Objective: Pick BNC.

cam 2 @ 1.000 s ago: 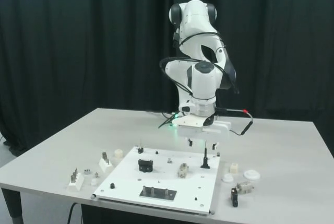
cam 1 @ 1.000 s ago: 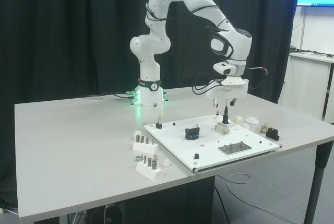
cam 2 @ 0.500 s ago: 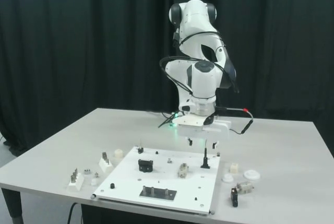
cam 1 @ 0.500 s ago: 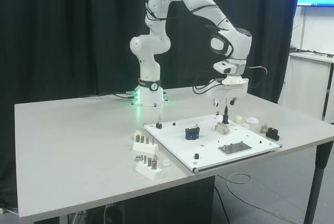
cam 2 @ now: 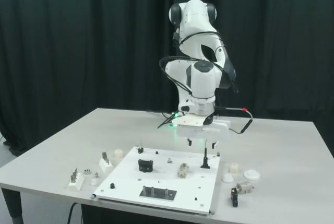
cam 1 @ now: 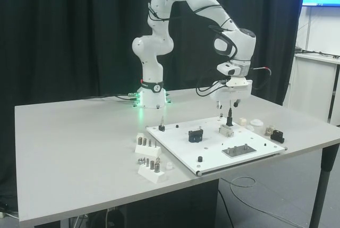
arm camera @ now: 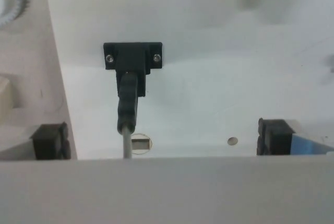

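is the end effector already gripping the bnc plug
No, the end effector hangs above the upright BNC plug, with a gap between them in the second room view.

the gripper has risen slightly above the bnc.

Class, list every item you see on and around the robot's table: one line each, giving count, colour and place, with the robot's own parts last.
Table: one, grey, under everything.
Board: one, white, flat on the table in front of the arm.
BNC connector: one, black, standing upright in a black mount on the board, right below the gripper.
Black block: one, black, mid-board.
Metal plate: one, grey, near the board's front edge.
Part holders: two, white, holding small grey pieces, on the table beside the board.
Gear: one, white, on the table beside the board's other side.
Curtain: black, behind the table.
Arm: one, white, green light at its base.
Gripper: one, above the connector, fingers open.
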Robot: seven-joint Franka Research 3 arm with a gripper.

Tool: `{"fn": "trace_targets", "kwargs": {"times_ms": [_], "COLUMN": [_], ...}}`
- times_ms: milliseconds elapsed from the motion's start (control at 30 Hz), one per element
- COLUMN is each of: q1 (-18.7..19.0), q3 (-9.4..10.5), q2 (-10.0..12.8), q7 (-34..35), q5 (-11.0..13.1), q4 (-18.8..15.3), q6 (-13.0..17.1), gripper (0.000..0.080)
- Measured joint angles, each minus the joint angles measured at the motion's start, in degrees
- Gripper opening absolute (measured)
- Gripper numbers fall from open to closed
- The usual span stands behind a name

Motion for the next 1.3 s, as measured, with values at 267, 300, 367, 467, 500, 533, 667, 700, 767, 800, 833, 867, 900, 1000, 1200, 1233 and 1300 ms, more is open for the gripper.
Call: {"fn": "trace_targets", "kwargs": {"times_ms": [267,300,367,467,500,533,667,700,767,800,833,867,900,1000,1200,1233,1300], "q1": [0.0,0.0,0.0,0.0,0.0,0.0,0.0,0.0,0.0,0.0,0.0,0.0,0.0,0.0,0.0,0.0,0.0], "q3": [-0.09,-0.12,-0.17,-0.27,-0.3,-0.33,-0.4,-0.41,-0.42,-0.42,-0.43,-0.43,-0.43,-0.46,-0.55,-0.56,-0.6], "q2": [0.0,0.0,-0.01,-0.05,-0.08,-0.13,-0.36,-0.42,-0.55,-0.61,-0.68,-0.74,-0.8,-1.03,-1.54,-1.6,-1.73], "q7": [0.0,0.0,0.0,0.0,0.0,0.0,0.0,0.0,0.0,0.0,0.0,0.0,0.0,0.0,0.0,0.0,0.0], "q5": [0.0,0.0,0.0,0.0,0.0,0.0,0.0,0.0,0.0,0.0,0.0,0.0,0.0,0.0,0.08,0.08,0.08], "q4": [0.01,0.03,0.06,0.09,0.09,0.09,0.09,0.09,0.09,0.09,0.09,0.09,0.09,0.09,0.09,0.09,0.09], "q6": [0.01,0.01,0.01,0.01,0.01,0.01,0.01,0.0,-0.02,-0.03,-0.05,-0.08,-0.1,-0.23,-0.5,-0.53,-0.59], "gripper": [0.08,0.08,0.08,0.08,0.08,0.08,0.08,0.08,0.08,0.08,0.08,0.08,0.08,0.08,0.08,0.08,0.08]}}
